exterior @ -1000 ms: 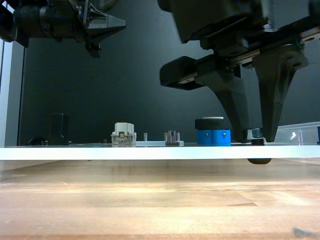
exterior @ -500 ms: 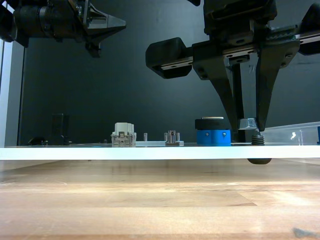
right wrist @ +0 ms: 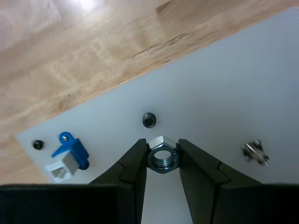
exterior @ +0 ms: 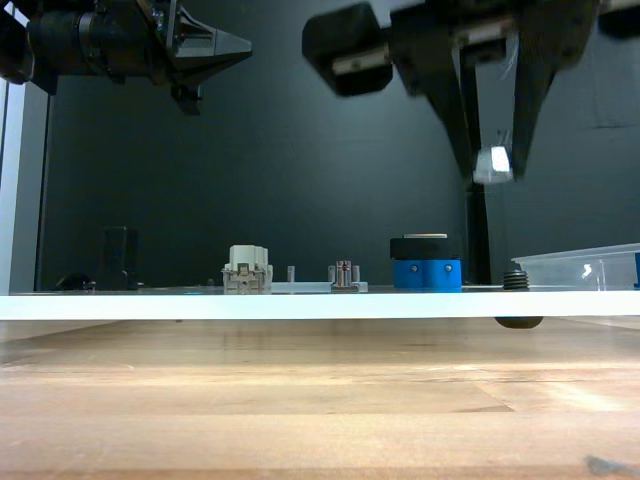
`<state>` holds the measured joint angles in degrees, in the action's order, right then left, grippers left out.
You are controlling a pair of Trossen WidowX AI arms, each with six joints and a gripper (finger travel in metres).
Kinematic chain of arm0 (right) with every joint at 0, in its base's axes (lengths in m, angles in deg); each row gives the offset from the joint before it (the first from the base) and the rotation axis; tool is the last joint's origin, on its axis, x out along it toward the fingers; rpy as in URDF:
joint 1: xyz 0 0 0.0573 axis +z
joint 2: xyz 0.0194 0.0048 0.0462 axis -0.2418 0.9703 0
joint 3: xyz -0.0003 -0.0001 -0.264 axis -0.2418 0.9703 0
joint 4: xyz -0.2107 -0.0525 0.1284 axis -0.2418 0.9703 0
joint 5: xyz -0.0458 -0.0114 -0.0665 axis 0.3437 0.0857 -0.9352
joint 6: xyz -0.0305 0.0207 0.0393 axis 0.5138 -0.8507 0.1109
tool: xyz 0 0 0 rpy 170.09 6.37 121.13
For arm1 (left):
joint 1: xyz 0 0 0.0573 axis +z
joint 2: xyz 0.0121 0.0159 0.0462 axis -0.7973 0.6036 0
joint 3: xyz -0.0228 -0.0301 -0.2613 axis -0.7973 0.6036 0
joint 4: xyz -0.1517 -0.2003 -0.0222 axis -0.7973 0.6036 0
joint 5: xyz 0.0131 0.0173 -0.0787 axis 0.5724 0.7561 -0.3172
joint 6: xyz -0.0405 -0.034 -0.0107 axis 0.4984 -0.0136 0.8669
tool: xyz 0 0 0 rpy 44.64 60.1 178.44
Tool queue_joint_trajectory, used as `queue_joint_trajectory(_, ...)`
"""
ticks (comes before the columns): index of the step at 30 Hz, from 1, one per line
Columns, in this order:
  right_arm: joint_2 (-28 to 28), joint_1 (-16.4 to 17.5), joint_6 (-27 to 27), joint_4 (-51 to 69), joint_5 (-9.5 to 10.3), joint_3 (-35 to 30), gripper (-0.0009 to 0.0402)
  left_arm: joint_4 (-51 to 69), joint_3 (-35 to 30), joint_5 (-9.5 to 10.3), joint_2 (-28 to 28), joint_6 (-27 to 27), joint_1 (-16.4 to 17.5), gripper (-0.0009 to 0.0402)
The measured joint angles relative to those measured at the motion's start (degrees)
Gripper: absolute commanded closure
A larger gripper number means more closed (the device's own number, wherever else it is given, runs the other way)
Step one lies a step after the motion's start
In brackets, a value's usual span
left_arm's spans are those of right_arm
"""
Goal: Unfasten the M12 fastener and place in the container
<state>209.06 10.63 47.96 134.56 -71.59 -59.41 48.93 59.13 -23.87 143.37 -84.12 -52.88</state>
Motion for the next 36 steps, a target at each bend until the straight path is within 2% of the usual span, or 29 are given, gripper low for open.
queue_joint_trajectory(8,-5.0,-3.0,-20.8,0.3,0.00,2.8,0.0361,0.0,0.0,0.00,0.0,0.0,0.0,0.0393)
queue_joint_trajectory(12,-7.8,-4.4,-27.7,-0.8,-0.39,6.5,0.0361,0.0,0.0,0.00,0.0,0.0,0.0,0.0393)
queue_joint_trajectory(21,-16.0,-6.7,-29.0,-5.7,-0.52,18.3,0.0361,0.0,0.0,0.00,0.0,0.0,0.0,0.0393)
queue_joint_trajectory(29,-26.5,-10.1,-29.9,-8.1,-0.55,32.4,0.0361,0.0,0.0,0.02,0.0,0.0,0.0,0.0393)
queue_joint_trajectory(36,-35.3,-12.6,-31.4,-8.6,-0.72,42.0,0.0361,0.0,0.0,0.02,0.0,0.0,0.0,0.0393)
